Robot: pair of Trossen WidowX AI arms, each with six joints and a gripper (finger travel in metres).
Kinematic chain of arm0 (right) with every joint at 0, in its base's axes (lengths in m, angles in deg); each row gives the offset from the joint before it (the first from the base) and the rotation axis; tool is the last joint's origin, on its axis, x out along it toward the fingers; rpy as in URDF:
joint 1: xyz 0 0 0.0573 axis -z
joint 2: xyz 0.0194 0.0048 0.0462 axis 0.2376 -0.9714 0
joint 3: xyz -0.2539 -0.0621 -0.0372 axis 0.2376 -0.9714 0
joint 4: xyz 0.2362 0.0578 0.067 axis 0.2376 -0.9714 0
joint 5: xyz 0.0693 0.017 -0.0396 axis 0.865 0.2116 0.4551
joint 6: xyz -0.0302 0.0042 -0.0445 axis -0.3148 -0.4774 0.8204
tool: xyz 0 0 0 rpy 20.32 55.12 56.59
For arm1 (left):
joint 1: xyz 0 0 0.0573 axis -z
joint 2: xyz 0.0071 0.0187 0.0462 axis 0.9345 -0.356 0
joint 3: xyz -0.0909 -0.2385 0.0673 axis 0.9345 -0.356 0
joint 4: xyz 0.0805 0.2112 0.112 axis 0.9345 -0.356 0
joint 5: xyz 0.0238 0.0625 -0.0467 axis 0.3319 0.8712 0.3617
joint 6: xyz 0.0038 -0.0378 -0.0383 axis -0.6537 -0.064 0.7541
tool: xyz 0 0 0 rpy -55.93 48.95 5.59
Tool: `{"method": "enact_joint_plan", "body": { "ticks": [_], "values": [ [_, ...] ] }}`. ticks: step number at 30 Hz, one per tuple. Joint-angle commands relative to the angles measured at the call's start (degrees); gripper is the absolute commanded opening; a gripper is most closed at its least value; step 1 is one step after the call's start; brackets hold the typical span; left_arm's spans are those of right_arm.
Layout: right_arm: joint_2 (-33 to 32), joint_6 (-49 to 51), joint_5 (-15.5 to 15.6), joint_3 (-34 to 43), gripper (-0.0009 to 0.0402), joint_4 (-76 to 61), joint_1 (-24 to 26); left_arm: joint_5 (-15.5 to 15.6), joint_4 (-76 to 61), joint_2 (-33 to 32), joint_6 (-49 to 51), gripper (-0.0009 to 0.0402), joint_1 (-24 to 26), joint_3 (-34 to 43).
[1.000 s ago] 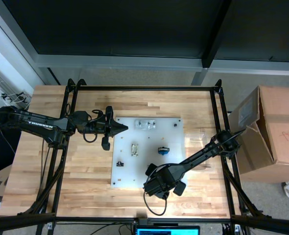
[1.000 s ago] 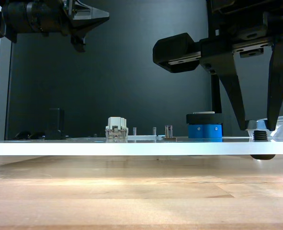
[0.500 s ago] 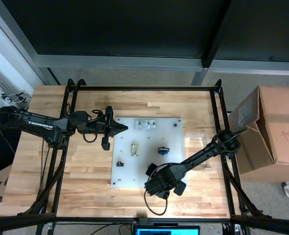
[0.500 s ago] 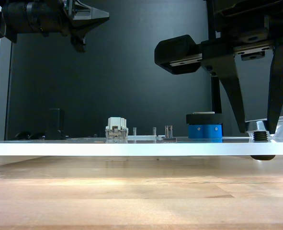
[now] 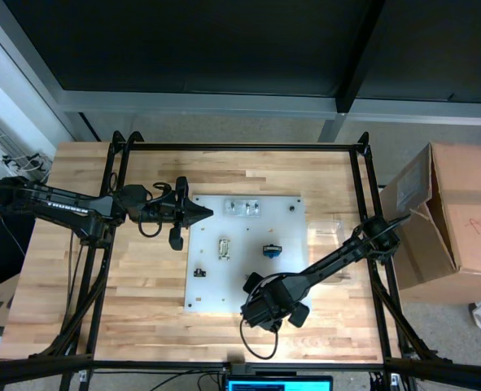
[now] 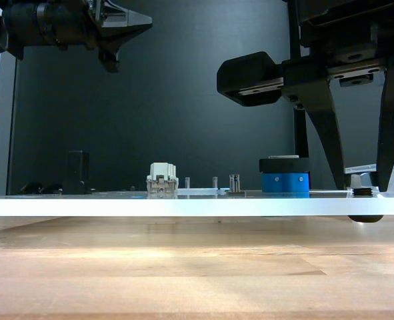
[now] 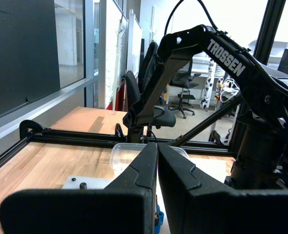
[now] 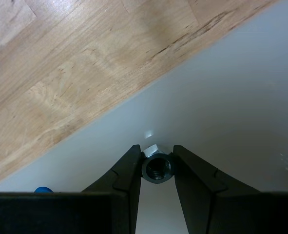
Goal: Pick the M12 nut and place it on its threads and fasten
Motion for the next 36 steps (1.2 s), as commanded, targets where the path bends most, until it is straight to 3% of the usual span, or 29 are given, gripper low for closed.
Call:
{"method": "enact_joint_plan", "body": {
  "ticks": [1, 15, 36],
  "values": [
    [0.5, -1.1, 0.0, 0.1, 0.0012, -0.4, -0.1, 0.0, 0.0, 0.0, 0.0, 0.0, 0.0, 0.0],
    [1.9, -4.3, 0.0, -1.9, 0.0012, 2.1, -0.1, 0.0, 0.0, 0.0, 0.0, 0.0, 0.0, 0.0],
    [7.8, -11.6, -0.2, -13.3, 0.0012, 12.2, -0.2, 0.0, 0.0, 0.0, 0.0, 0.0, 0.0, 0.0]
  ]
}}
